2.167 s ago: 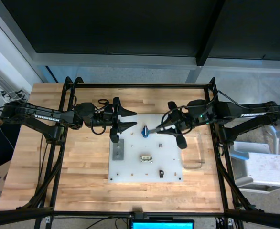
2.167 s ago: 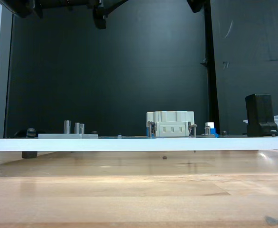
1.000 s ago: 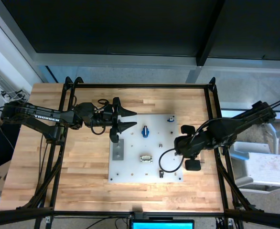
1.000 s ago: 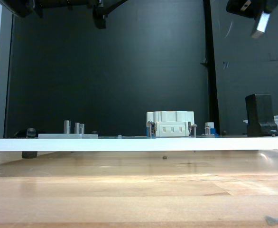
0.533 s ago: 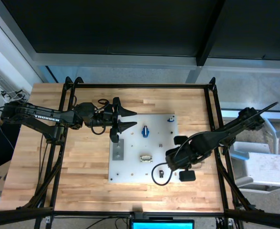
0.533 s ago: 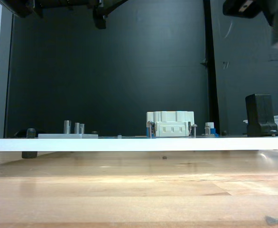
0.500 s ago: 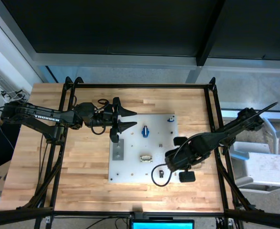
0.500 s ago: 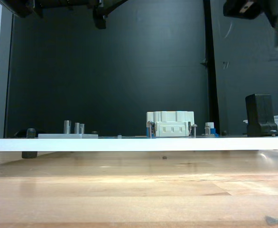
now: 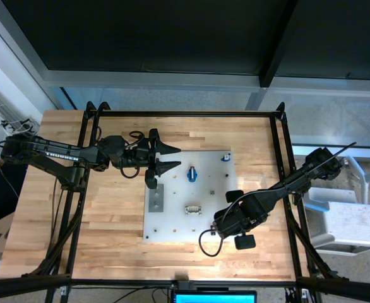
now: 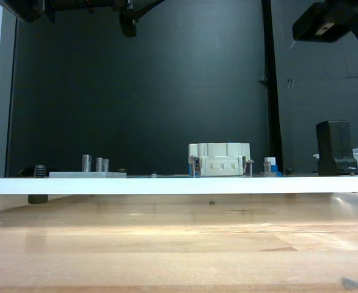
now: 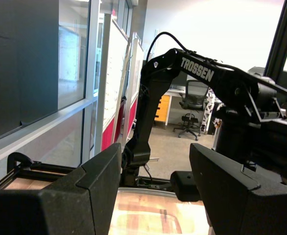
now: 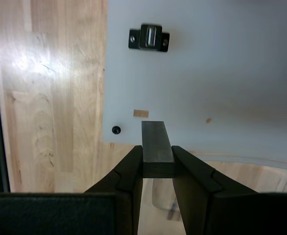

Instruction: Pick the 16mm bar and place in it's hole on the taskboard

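1. bar first: the 16mm bar (image 12: 157,147) is a dark, square-edged piece pinched between the two fingers of the right pincer (image 12: 157,152). it sticks out past the tips and points down at the taskboard (image 12: 222,73). it's up in the air, touching nothing, clear of any seat.
2. right pincer hangs over the board's near right corner, about where the white board meets the wooden surface (image 12: 60,98). a small black clip (image 12: 149,37) sits on the board beyond the bar.
3. my read on the step: the pick looks done and this is the carry. i can't make out the bar's hole from here. the grey plate (image 9: 155,202) with pegs by the board's left edge seems a likely spot, and that's well apart from the bar.
4. so the next move probably needs a sweep across the board, then squaring the bar over its hole before going down.
5. left pincer (image 9: 172,158) hovers above the far left part of the board, fingers spread wide with nothing between them.
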`<state>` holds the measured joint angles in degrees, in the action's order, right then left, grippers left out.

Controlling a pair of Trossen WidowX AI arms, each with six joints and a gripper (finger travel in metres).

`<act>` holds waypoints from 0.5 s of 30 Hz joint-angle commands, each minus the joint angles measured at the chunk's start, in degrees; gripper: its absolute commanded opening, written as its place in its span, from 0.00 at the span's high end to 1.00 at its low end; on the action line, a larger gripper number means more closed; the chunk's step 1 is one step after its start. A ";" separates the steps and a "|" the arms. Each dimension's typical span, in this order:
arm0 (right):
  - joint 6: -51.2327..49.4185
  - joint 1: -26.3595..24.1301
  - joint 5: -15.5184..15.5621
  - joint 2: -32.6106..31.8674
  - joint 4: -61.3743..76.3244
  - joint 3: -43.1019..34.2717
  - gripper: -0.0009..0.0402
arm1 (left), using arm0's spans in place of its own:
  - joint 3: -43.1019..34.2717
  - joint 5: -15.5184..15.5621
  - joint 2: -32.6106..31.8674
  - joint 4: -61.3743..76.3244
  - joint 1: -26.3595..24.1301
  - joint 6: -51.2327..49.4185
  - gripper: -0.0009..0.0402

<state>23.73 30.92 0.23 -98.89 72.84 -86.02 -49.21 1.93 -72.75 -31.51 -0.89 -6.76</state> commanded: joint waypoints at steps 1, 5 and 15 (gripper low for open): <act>-0.02 0.09 -0.09 0.00 -0.81 1.18 0.97 | -0.02 -0.02 0.00 -0.02 0.02 0.00 0.51; -0.17 0.15 0.59 0.00 -2.21 3.32 0.97 | -0.02 -0.02 0.00 -0.02 0.02 0.00 0.51; -0.22 0.52 1.33 -1.62 -3.85 5.01 0.97 | -0.02 -0.02 0.00 -0.02 0.02 0.02 0.51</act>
<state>23.51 31.38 1.58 -100.09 69.10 -81.01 -49.21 1.91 -72.75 -31.51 -0.89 -6.76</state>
